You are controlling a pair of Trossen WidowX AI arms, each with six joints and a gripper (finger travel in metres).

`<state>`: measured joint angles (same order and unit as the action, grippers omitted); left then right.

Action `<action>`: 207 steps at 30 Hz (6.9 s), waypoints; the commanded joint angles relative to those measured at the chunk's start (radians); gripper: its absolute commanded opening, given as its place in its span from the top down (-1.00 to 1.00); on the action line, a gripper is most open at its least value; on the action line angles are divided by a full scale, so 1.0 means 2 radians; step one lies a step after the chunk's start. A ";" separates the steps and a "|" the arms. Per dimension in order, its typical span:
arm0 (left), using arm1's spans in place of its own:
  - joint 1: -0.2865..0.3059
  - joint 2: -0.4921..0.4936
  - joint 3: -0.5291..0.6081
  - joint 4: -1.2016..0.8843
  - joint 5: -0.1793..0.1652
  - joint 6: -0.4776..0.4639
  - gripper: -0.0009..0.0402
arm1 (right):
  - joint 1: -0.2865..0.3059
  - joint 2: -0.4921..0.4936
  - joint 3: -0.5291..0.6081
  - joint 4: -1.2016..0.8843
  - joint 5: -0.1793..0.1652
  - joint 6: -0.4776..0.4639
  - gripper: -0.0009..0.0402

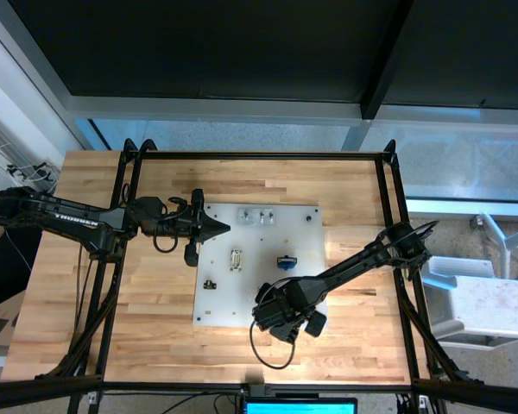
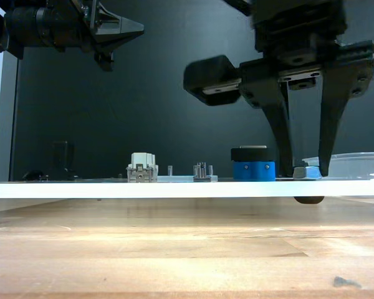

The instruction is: Unfasten the M12 fastener and place in the container

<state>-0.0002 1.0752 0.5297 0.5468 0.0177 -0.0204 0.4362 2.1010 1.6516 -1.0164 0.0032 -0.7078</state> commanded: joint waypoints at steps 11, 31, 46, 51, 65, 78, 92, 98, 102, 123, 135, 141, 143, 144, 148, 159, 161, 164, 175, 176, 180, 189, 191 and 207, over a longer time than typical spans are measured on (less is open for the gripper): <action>0.000 0.000 0.000 0.000 0.000 0.000 0.96 | 0.000 0.000 0.000 -0.011 0.004 -0.146 0.95; 0.000 0.000 0.000 0.000 0.000 0.000 0.96 | 0.005 -0.017 0.004 -0.011 0.002 -0.118 -0.07; 0.000 0.000 0.000 0.000 0.000 0.000 0.96 | 0.010 -0.061 0.003 -0.020 -0.002 0.386 0.40; 0.000 0.000 0.000 0.000 0.000 0.000 0.96 | 0.014 -0.066 -0.005 -0.019 -0.002 0.484 0.95; 0.000 0.000 0.000 0.000 0.000 0.000 0.96 | 0.019 -0.067 -0.064 0.056 -0.030 0.562 0.96; 0.000 0.000 0.000 0.000 0.000 0.000 0.96 | 0.018 -0.065 -0.097 0.089 -0.030 0.562 0.96; 0.000 0.000 0.000 0.000 0.000 0.000 0.96 | 0.017 -0.068 -0.098 0.058 0.091 0.591 0.96; 0.000 0.000 0.000 0.000 0.000 0.000 0.96 | 0.015 -0.080 -0.088 0.037 0.116 0.607 0.96; 0.000 0.000 0.000 0.000 0.000 0.000 0.96 | 0.015 -0.082 -0.088 0.029 0.088 0.608 0.96; 0.000 0.000 0.000 0.000 0.000 0.000 0.96 | 0.018 -0.065 -0.096 0.097 -0.040 0.595 0.96; 0.000 0.000 0.000 0.000 0.000 0.000 0.96 | 0.017 -0.068 -0.099 0.072 0.045 0.611 0.96; 0.000 0.000 0.000 0.000 0.000 0.000 0.96 | 0.017 -0.082 -0.087 0.030 0.098 0.626 0.96; 0.000 0.000 0.000 0.000 0.000 0.000 0.96 | 0.017 -0.085 -0.087 0.024 0.094 0.628 0.96; 0.000 0.000 0.000 0.000 0.000 0.000 0.96 | 0.017 -0.085 -0.087 0.024 0.090 0.629 0.96; 0.000 0.000 0.000 0.000 0.000 0.000 0.96 | 0.017 -0.087 -0.087 0.025 0.061 0.631 0.96; 0.000 0.000 0.000 0.000 0.000 0.000 0.96 | 0.019 -0.088 -0.088 0.074 -0.037 0.638 0.96; 0.000 0.000 0.000 0.000 0.000 0.000 0.96 | 0.019 -0.081 -0.090 0.083 -0.037 0.638 0.96; 0.000 0.000 0.000 0.000 0.000 0.000 0.96 | 0.019 -0.072 -0.094 0.098 -0.037 0.638 0.96; 0.000 0.000 0.000 0.000 0.000 0.000 0.96 | 0.017 -0.065 -0.102 0.104 -0.011 0.636 0.96; 0.000 0.000 0.000 0.000 0.000 0.000 0.96 | 0.017 -0.065 -0.102 0.101 -0.010 0.636 0.96; 0.000 0.000 0.000 0.000 0.000 0.000 0.96 | 0.017 -0.065 -0.102 0.096 -0.002 0.637 0.96; 0.000 0.000 0.000 0.000 0.000 0.000 0.96 | 0.018 -0.079 -0.095 0.039 0.110 0.670 0.96; 0.000 0.000 0.000 0.000 0.000 0.000 0.96 | 0.018 -0.083 -0.090 0.022 0.130 0.686 0.96; 0.000 0.000 0.000 0.000 0.000 0.000 0.96 | 0.021 -0.096 -0.087 0.062 -0.063 0.644 0.96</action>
<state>-0.0002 1.0752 0.5301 0.5472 0.0181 -0.0204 0.4789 1.9079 1.4776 -0.9066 -0.1017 0.5972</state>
